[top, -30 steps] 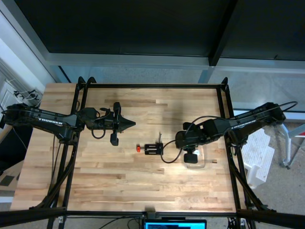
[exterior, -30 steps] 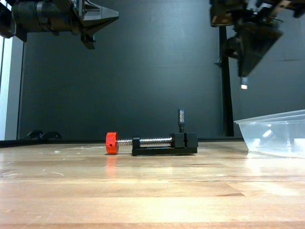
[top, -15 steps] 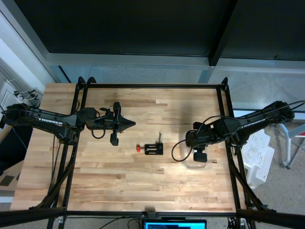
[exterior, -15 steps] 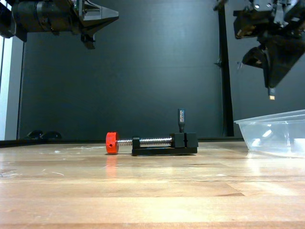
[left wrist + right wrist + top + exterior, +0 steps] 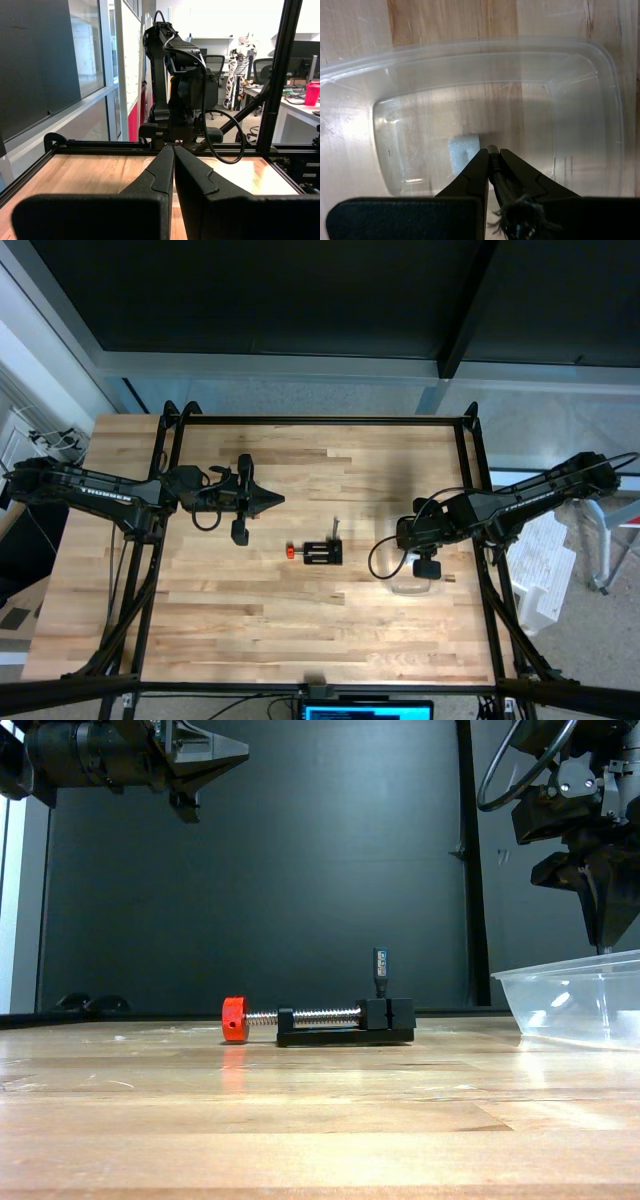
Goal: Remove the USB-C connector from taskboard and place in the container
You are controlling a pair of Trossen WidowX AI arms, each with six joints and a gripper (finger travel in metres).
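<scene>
My right gripper (image 5: 491, 156) is shut on the USB-C connector (image 5: 492, 149), a slim dark plug whose tip pokes out between the fingers. It hangs right over the clear container (image 5: 580, 100), pointing down into it. In the low view the right gripper (image 5: 603, 942) reaches the container's (image 5: 570, 1005) rim, and the connector is hidden there. The taskboard (image 5: 316, 552), black with a red knob (image 5: 234, 1019), lies left of the container (image 5: 412, 585) at mid-table. My left gripper (image 5: 272, 500) is shut and empty, held high over the table's left half.
A small white block (image 5: 464, 149) lies on the container's floor beside the connector's tip. A short dark upright piece (image 5: 380, 968) stands on the taskboard's jaw. A black frame (image 5: 320, 421) borders the table.
My right gripper has carried the connector to the right, away from the taskboard, and lowered it over the container. The left arm has not moved.
</scene>
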